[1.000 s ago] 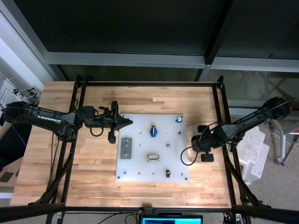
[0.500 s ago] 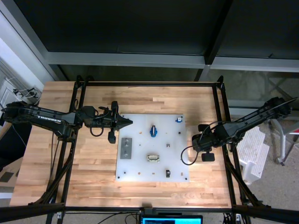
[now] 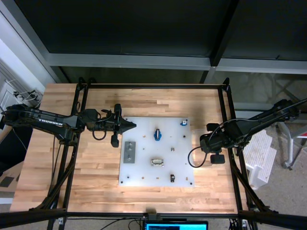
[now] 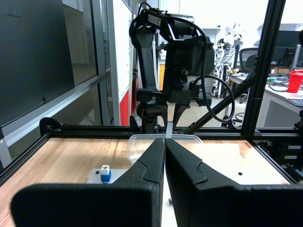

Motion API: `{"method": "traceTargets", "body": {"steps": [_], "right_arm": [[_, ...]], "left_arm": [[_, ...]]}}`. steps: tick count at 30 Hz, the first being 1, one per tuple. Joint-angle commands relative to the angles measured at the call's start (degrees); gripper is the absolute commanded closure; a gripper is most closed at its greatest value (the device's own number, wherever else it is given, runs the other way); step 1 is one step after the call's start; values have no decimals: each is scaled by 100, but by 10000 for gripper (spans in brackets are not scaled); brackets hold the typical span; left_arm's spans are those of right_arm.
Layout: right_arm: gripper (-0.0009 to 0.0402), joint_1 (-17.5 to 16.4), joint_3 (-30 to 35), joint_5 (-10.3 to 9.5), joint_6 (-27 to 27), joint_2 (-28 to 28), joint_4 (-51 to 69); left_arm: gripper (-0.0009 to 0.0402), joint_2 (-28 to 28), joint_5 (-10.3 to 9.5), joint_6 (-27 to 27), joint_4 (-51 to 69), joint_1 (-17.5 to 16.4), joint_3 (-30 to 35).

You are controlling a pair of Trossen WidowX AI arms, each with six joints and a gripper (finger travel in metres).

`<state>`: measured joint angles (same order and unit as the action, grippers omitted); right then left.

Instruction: Pick the 16mm bar and install on taskboard

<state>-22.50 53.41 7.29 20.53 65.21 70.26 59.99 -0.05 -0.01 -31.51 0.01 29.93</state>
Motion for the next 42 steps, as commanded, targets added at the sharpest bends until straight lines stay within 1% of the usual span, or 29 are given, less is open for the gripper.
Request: {"method": "traceTargets", "body": {"steps": [1,2,7,8,10,17,20,23,29,31,33,35,38,42], "right_arm": [[368,-11,33,-7,4,2,0],[368,-15,35,-31,7,9,-4],[368,-46,42,-428,37,37,-197],[368,-66,52,-455,114,76,-240],[368,-98,129,-437,284,175,-240],[368,-249,691,-426,433,772,-223],[368,-365,909,-380,566,1064,-219],[368,-540,1091,-380,649,1307,-262],[368,-782,1537,-378,844,1856,-306],[368,-859,1665,-330,944,2026,-337],[369,-927,1799,-232,1099,2208,-345],[368,-981,1921,-234,1248,2378,-354],[368,-1040,2013,-234,1528,2568,-435],[368,-1137,2024,-236,1657,2717,-612]], "left_arm": [[393,2,2,0,-2,0,2],[393,2,2,0,-2,-2,2],[393,0,2,0,-2,-2,2],[393,2,2,0,-2,-2,2],[393,2,2,0,-2,0,2],[393,2,2,0,-2,0,2],[393,2,2,0,-2,-2,2],[393,2,2,0,-2,-2,2],[393,2,2,0,-2,0,2],[393,0,2,0,-2,-2,2],[393,2,2,0,-2,0,2],[393,2,2,0,-4,-2,2],[393,2,2,0,-2,0,2],[393,2,2,0,-2,0,2]]}}
